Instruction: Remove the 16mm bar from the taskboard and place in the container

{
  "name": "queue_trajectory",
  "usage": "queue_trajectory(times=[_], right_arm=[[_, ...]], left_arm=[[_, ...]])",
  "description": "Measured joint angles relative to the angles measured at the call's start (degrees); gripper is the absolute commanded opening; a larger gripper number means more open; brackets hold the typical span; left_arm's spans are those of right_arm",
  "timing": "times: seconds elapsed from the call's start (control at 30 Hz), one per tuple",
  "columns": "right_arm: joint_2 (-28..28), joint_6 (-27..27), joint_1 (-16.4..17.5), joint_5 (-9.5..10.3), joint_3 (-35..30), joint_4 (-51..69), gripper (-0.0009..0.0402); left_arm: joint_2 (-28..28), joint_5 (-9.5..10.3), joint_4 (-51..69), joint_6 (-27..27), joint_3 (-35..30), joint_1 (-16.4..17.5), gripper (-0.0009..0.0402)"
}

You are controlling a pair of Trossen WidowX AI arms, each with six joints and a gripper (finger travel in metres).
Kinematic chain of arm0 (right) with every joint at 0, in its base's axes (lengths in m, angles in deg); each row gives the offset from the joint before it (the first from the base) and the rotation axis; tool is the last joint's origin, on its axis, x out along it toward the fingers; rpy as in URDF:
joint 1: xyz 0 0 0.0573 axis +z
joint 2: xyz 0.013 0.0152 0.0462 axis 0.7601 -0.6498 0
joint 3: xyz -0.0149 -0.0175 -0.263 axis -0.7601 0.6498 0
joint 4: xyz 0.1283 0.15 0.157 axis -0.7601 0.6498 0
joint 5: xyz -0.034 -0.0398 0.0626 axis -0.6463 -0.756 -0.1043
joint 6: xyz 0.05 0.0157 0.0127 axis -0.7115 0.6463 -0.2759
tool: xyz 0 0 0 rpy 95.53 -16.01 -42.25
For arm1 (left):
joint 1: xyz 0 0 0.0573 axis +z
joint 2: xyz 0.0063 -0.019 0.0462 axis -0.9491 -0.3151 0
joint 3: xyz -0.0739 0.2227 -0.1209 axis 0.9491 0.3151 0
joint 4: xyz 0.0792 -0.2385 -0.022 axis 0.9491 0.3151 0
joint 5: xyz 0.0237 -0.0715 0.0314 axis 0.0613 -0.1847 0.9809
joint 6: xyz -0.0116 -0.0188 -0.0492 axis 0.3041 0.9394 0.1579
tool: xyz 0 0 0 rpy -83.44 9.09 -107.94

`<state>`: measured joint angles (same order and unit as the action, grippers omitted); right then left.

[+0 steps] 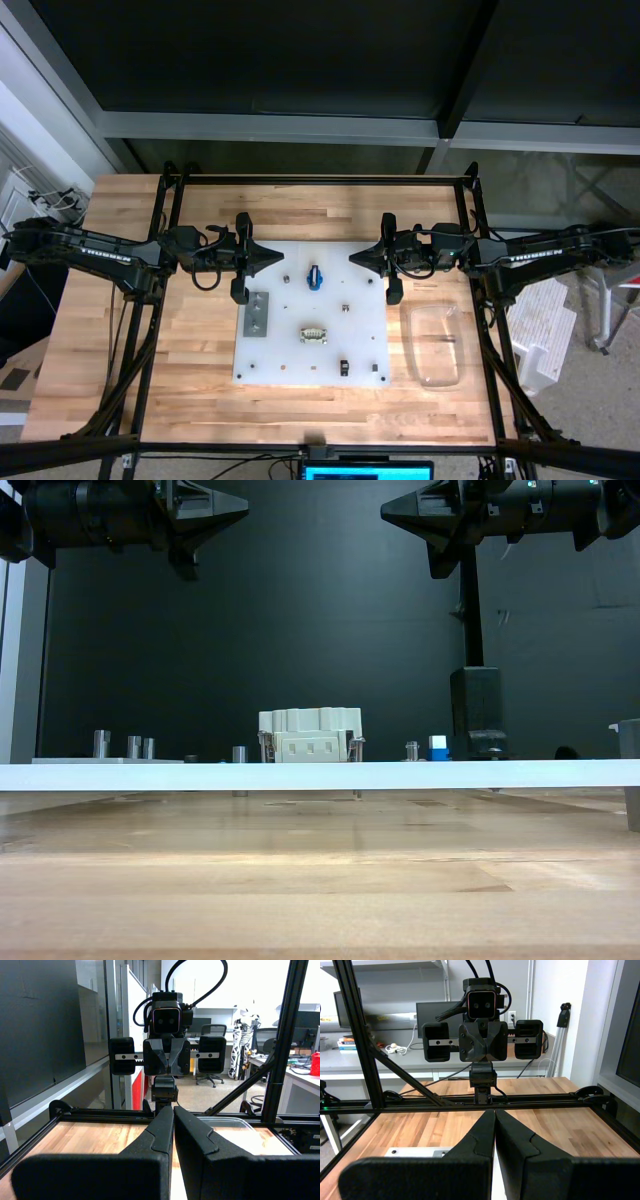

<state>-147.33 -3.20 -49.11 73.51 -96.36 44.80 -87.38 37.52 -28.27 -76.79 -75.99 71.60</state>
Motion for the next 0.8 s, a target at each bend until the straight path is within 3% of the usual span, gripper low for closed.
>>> queue_trajectory(times=[0.5, 0.8], right_arm=[[0.0, -0.8, 0.2, 0.0, -0.1, 0.3, 0.0], [-0.6, -2.8, 4.3, -1.62, -11.0, 32.0, 0.0]], left_arm=[[0.0, 0.0, 0.0, 0.0, 0.0, 0.0, 0.0], [0.0, 0.0, 0.0, 0.0, 0.0, 0.0, 0.0]])
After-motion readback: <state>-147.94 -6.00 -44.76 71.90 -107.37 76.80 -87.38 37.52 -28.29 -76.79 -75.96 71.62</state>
